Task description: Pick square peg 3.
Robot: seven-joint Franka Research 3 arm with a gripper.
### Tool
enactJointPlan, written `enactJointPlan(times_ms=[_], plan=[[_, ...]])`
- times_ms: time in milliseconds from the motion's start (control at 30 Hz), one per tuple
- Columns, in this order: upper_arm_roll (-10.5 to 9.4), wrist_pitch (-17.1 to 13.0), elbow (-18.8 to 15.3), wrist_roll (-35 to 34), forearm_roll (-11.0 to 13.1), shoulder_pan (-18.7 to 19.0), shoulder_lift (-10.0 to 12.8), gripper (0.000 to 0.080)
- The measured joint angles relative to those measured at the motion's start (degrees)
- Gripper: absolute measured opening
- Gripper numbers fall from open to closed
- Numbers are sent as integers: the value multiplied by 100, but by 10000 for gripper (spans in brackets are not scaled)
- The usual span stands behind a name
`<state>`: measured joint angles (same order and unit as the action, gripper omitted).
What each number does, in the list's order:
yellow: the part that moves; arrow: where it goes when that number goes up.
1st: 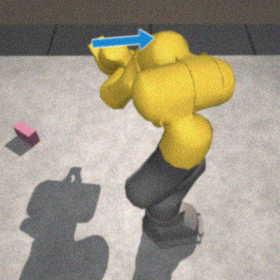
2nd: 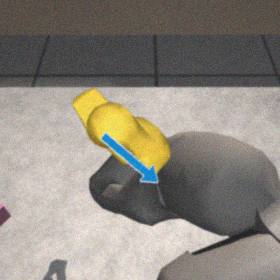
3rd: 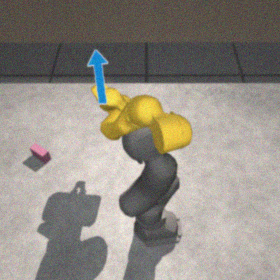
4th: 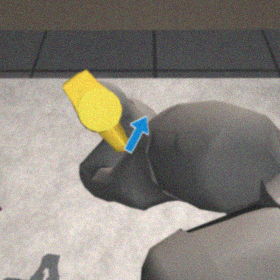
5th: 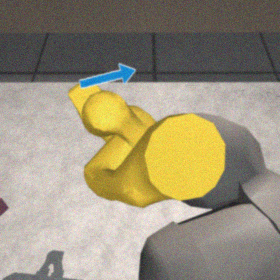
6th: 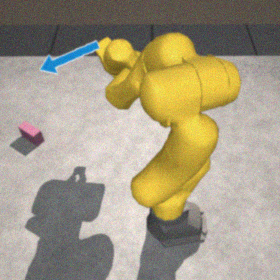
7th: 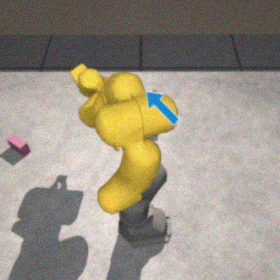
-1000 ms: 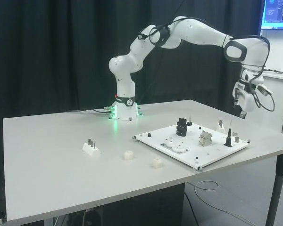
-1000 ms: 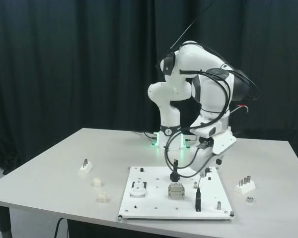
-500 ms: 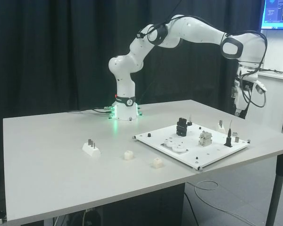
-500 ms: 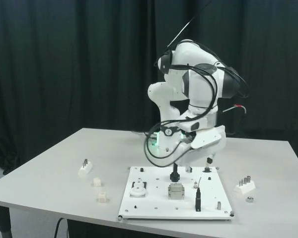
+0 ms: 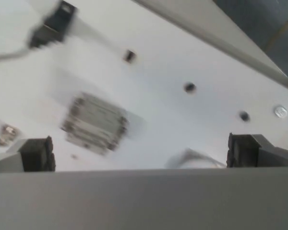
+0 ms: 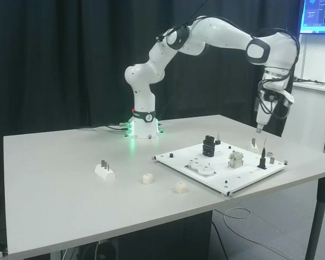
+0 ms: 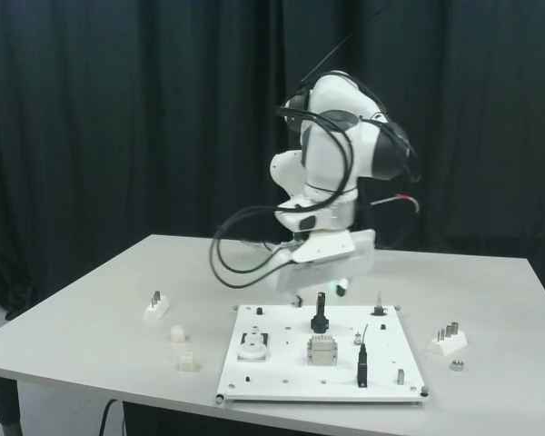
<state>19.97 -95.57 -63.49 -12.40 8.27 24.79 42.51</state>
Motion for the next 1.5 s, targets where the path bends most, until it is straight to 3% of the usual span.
enactJointPlan(times_ms=[333, 1133, 1500], plan=[[320, 116, -46, 543, -167, -302, 0, 800], [194, 236, -208, 2071, -662, -1993, -5, 800], [131, 73, -493, 2758, -759, -2715, -19, 800]])
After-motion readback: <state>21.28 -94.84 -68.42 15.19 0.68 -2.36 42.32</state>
